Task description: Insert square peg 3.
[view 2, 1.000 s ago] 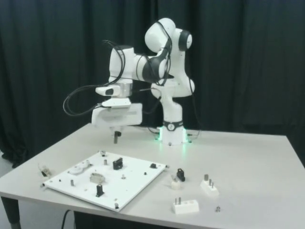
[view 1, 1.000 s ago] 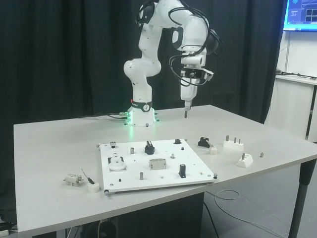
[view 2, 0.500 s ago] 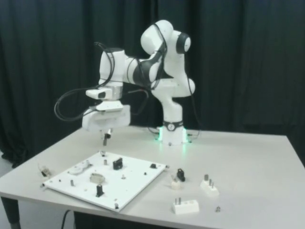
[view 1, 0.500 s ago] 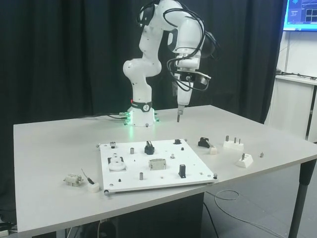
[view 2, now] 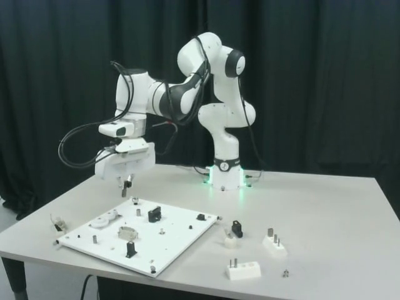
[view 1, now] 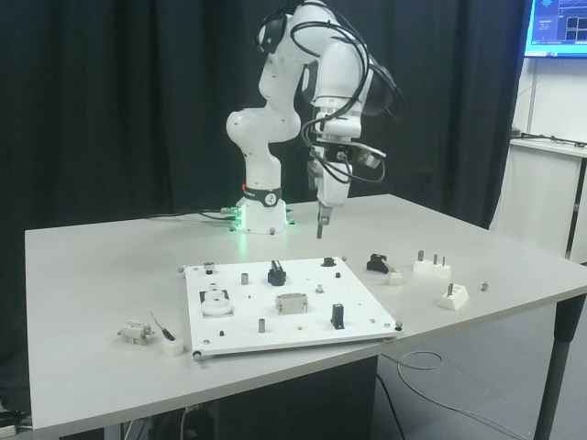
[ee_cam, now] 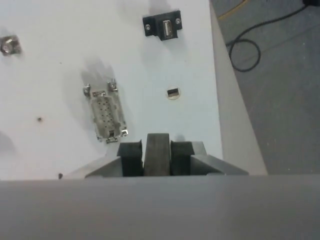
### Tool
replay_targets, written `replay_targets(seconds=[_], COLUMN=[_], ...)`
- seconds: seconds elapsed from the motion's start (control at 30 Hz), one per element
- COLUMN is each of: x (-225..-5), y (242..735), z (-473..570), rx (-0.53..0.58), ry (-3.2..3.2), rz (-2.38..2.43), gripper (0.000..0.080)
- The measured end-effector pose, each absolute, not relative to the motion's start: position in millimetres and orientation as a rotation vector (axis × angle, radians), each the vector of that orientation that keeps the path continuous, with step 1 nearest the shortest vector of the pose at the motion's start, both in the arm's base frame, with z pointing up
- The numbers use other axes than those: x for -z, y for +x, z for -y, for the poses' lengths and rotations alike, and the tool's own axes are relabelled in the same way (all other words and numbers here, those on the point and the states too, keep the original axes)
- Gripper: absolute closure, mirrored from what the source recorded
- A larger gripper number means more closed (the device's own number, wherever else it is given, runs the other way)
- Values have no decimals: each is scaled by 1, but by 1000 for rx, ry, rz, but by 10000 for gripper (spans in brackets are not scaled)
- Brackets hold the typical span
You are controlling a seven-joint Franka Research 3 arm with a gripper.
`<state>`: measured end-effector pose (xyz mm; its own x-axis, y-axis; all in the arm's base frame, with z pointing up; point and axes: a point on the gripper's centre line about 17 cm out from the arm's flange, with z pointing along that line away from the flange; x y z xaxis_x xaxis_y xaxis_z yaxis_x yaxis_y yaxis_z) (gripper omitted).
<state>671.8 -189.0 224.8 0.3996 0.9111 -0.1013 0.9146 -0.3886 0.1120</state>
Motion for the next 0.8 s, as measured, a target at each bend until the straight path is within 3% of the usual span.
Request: replay_targets(seconds=[0.8], x=[-181], y=[679], z=[233], rx=[83], ry=[2364], rz=[-1911], gripper=[687])
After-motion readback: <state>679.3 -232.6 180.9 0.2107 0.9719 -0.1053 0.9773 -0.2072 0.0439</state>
